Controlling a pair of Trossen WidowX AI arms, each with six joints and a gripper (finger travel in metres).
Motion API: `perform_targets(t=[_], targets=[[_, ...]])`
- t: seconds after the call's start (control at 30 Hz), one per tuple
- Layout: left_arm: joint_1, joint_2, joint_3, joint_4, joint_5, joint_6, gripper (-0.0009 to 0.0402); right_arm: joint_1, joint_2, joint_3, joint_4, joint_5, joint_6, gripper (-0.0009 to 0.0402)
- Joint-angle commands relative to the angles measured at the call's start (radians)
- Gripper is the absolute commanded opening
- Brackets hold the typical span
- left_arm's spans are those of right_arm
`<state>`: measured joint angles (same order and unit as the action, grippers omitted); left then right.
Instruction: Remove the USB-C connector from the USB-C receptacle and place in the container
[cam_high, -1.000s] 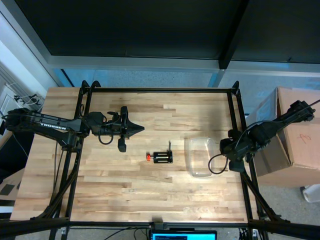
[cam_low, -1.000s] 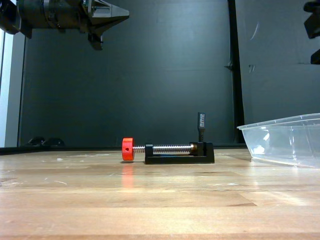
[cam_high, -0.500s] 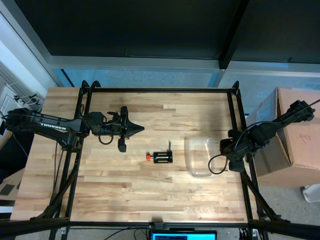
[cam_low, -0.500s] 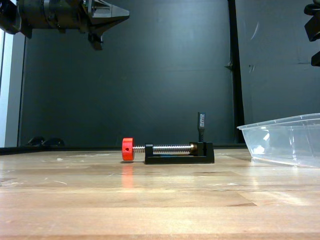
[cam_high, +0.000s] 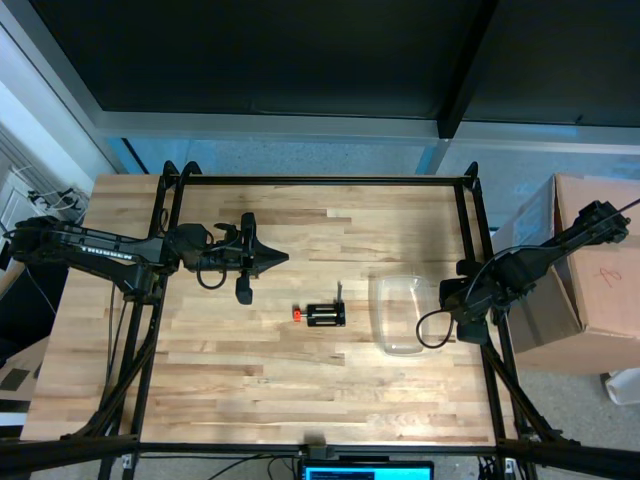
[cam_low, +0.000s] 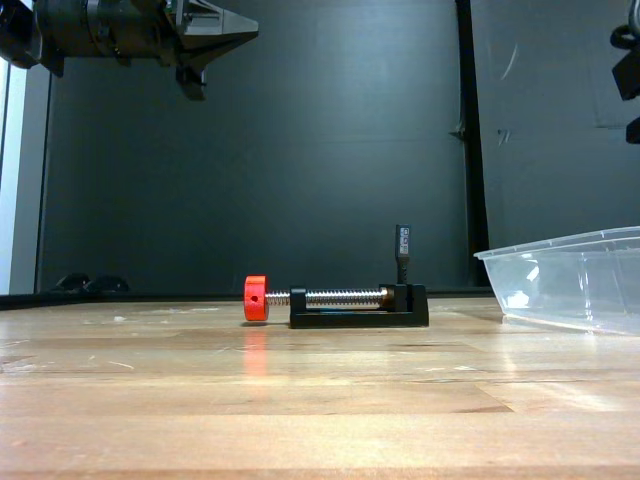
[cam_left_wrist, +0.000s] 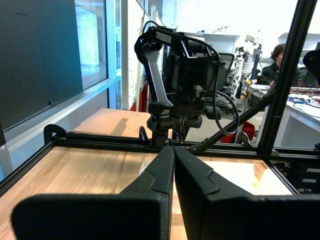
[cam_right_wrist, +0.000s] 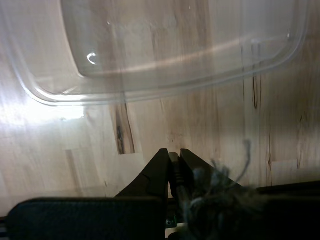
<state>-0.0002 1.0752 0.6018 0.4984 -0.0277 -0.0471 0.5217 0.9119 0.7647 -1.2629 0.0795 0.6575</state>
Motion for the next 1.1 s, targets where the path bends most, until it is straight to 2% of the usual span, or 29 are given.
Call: perform_targets(t=[0.03, 0.3, 0.5, 1.1], targets=[[0.0, 0.0, 0.0, 0.0, 0.0, 0.0, 0.0, 0.0, 0.0, -0.011, 0.008, -0.006, 0.016, 0.0082], [0.0, 0.0, 0.0, 0.0, 0.0, 0.0, 0.0, 0.0, 0.0, -0.011, 0.011, -0.002, 0.038, 0.0217], [0.0, 0.0, 0.0, 0.0, 0.0, 0.0, 0.0, 0.0, 0.0, -0.008, 0.021, -0.002, 0.042, 0.0275], [0.0, 0.0, 0.0, 0.0, 0.0, 0.0, 0.0, 0.003, 0.007, -0.009, 0.029, -0.005, 0.031, 0.0274]])
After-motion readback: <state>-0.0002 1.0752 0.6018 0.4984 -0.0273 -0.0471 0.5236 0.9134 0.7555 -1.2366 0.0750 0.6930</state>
